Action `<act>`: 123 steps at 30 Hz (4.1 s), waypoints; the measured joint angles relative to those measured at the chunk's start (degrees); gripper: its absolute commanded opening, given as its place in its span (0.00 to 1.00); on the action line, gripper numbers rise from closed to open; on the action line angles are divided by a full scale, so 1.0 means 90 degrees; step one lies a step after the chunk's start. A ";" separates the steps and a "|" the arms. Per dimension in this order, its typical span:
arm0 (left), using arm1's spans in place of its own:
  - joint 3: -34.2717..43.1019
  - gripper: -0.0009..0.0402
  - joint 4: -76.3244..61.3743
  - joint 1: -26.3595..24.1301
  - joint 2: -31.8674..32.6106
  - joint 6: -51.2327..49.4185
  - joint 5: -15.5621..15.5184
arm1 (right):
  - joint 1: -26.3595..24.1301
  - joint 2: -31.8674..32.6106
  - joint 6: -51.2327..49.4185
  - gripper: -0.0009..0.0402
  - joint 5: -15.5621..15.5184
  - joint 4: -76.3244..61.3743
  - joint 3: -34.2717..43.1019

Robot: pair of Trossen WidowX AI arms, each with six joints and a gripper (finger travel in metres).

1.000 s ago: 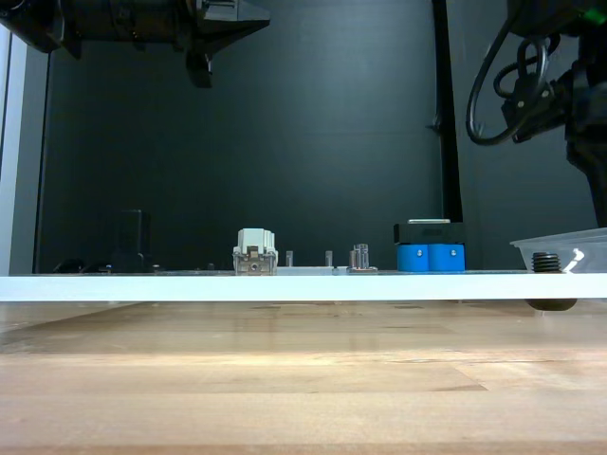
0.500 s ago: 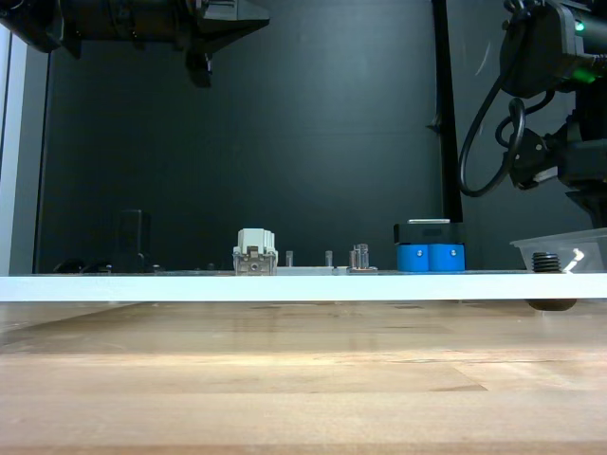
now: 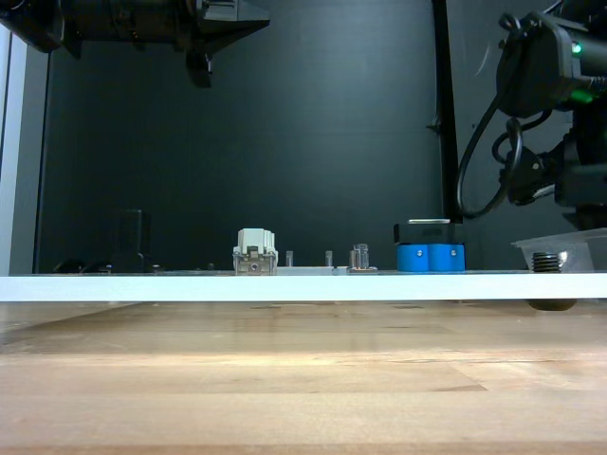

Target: Pick the RJ45 connector and install on the taskboard

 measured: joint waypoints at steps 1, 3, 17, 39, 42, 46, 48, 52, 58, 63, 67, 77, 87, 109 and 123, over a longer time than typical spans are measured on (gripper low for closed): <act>0.0000 0.02 0.0000 0.0000 0.0000 0.0000 -0.0002 | -0.0002 0.0034 -0.0002 0.49 0.0000 0.0007 0.0005; 0.0000 0.02 0.0000 0.0000 0.0000 0.0000 0.0000 | -0.0002 0.0087 -0.0005 0.44 -0.0005 0.0019 0.0019; 0.0000 0.02 0.0000 0.0000 0.0000 0.0002 0.0000 | -0.0007 0.0085 -0.0068 0.01 -0.0138 -0.0022 0.0007; 0.0000 0.02 0.0039 0.0000 0.0000 0.0000 -0.0002 | -0.0287 -0.0379 0.0617 0.02 0.0121 -0.1761 0.1780; 0.0000 0.02 0.0058 0.0000 -0.0002 0.0000 -0.0002 | -0.0483 -0.0381 0.0627 0.02 0.0221 -0.1795 0.2302; 0.0000 0.02 0.0112 0.0000 0.0000 0.0000 -0.0002 | -0.0736 -0.0381 0.1333 0.02 0.0648 -0.1540 0.2917; 0.0000 0.02 0.0129 0.0000 -0.0002 0.0002 -0.0002 | -0.0908 -0.0389 0.1681 0.02 0.0748 -0.1358 0.3160; 0.0000 0.02 0.0112 0.0000 0.0000 0.0007 -0.0002 | -0.1302 -0.0418 0.2429 0.02 0.0855 -0.0838 0.3497; 0.0002 0.04 0.0010 -0.0029 0.0000 0.1178 -0.0005 | -0.1707 -0.0432 0.3257 0.02 0.1275 0.0410 0.3779; 0.0002 0.09 0.0007 -0.0056 0.0000 0.2290 -0.0005 | -0.1785 -0.0432 0.3725 0.02 0.2086 0.1647 0.3798; 0.0002 0.15 0.0000 -0.0056 0.0000 0.3257 -0.0019 | -0.1812 -0.0432 0.3973 0.02 0.2390 0.1999 0.3801; 0.0002 0.23 0.0087 -0.0029 0.0085 0.4583 -0.0121 | -0.1826 -0.0401 0.4405 0.02 0.2387 0.2370 0.3801; 0.0612 0.24 0.0199 -0.0041 0.1217 0.4979 -0.0209 | -0.1797 -0.0141 0.4405 0.02 0.2310 0.2725 0.3803; 0.0755 0.25 0.0403 -0.0024 0.1192 0.4981 -0.1081 | -0.1736 -0.0291 0.4413 0.02 0.2157 0.2676 0.3808; 0.0758 0.24 0.0772 -0.0034 0.1205 0.4964 -0.0362 | -0.1739 -0.0328 0.4420 0.02 0.2353 0.2674 0.3808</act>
